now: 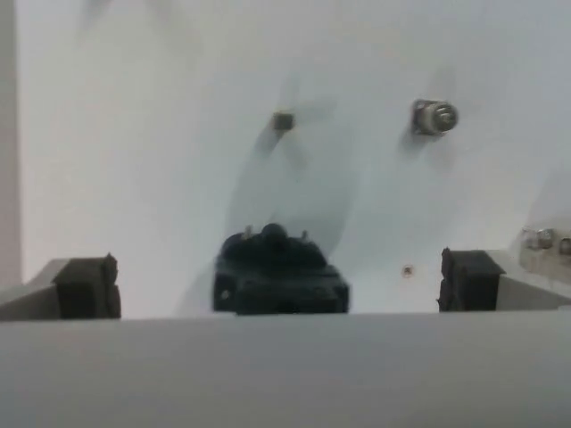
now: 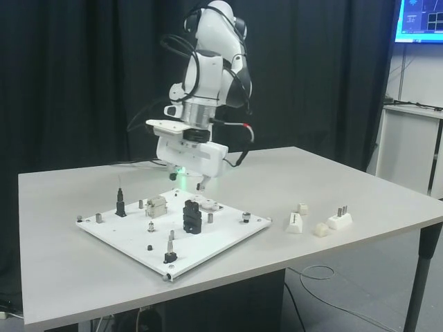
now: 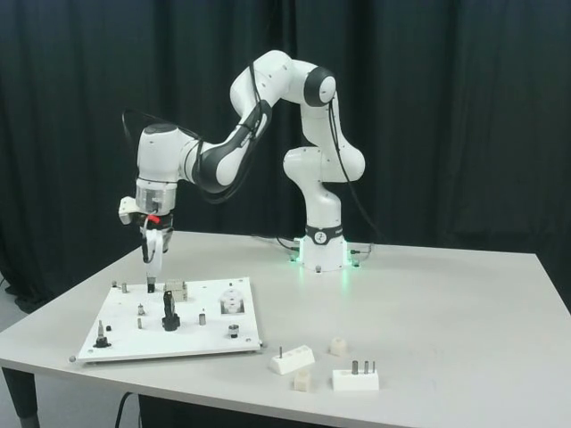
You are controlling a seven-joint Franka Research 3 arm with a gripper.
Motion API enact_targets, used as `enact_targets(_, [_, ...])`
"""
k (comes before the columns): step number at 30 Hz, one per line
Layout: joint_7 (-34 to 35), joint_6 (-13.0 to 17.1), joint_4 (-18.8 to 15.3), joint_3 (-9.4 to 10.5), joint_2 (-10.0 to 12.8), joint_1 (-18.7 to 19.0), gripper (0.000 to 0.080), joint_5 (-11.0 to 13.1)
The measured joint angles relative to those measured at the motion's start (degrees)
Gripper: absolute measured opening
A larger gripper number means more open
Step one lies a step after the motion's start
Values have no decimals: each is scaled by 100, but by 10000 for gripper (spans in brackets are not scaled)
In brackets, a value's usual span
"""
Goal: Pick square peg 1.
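My gripper is open, its black fingertips far apart with nothing between them. It hangs above the white board, over the board's far side in the first room view and over its far left part in the second. In the wrist view a black fixture stands on the board below the gap between the fingers. Beyond it are a small grey peg and a bolt head. Small grey pegs stand upright on the board.
The board also carries a black stack, a black base with a thin rod, a grey block, a round white part and a bolt. Small white blocks lie on the grey table beside the board.
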Motion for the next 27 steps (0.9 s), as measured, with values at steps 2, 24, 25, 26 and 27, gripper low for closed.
enact_targets(2, [0, 0, 28, 52, 0, 2, 800, 0])
enact_targets(24, [494, -15, 272, 653, 0, 180, 800, 312])
enact_targets(25, [551, -16, 281, 680, 0, 195, 800, 322])
enact_targets(26, [616, -18, 291, 706, 0, 210, 800, 329])
enact_targets(27, [687, -22, 303, 736, 0, 222, 800, 334])
